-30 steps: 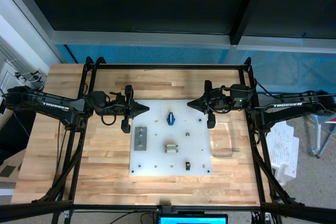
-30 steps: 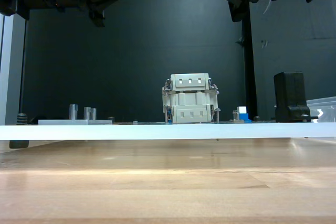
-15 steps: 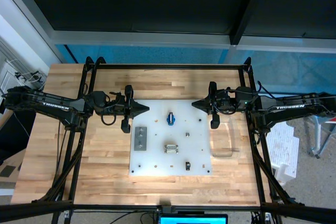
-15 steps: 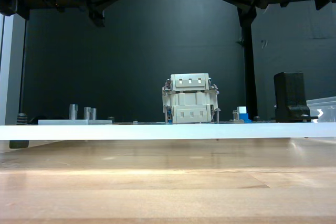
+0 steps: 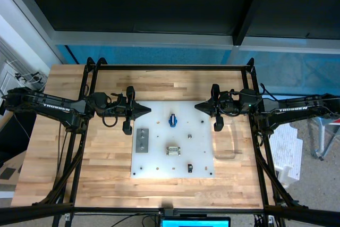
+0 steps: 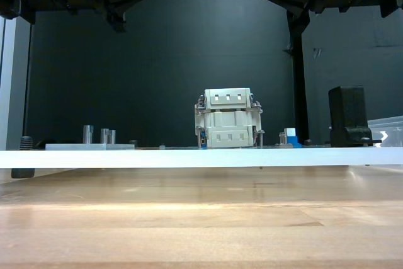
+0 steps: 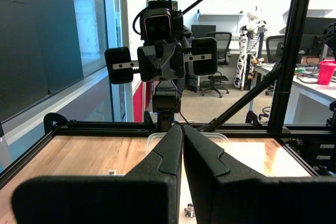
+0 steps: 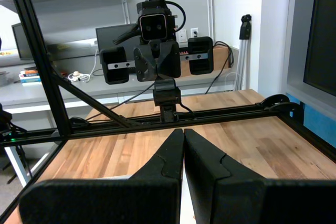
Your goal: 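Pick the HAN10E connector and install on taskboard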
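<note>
The HAN10E connector (image 5: 172,151) sat on the taskboard (image 5: 154,167). The left gripper (image 5: 147,110) and right gripper (image 5: 197,107) hung high over the taskboard's far edge, each pinched closed and empty.

beige han10e connector (image 5: 172,151) upright on taskboard (image 5: 154,159)

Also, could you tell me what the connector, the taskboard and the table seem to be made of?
The connector looks like matte beige plastic with silvery metal parts at its ends. The taskboard is a smooth white plate, probably plastic. The table is wood, its planks and grain showing. The left gripper and right gripper hang shut above the taskboard's far edge.
</note>
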Controlling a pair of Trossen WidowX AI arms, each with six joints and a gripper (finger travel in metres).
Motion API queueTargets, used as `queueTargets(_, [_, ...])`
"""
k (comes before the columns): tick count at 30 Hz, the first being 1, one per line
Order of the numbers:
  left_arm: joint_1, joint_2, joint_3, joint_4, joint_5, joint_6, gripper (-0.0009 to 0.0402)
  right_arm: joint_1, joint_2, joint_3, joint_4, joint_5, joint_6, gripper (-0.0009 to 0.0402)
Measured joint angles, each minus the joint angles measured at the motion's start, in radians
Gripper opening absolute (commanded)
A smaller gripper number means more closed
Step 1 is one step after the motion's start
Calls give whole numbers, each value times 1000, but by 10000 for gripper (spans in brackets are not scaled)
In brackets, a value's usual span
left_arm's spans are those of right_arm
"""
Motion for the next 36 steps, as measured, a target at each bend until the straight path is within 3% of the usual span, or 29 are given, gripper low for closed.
queueTargets(36, [0,0,0,0,0,0,1,0,1,24,-10,-7,-3,0])
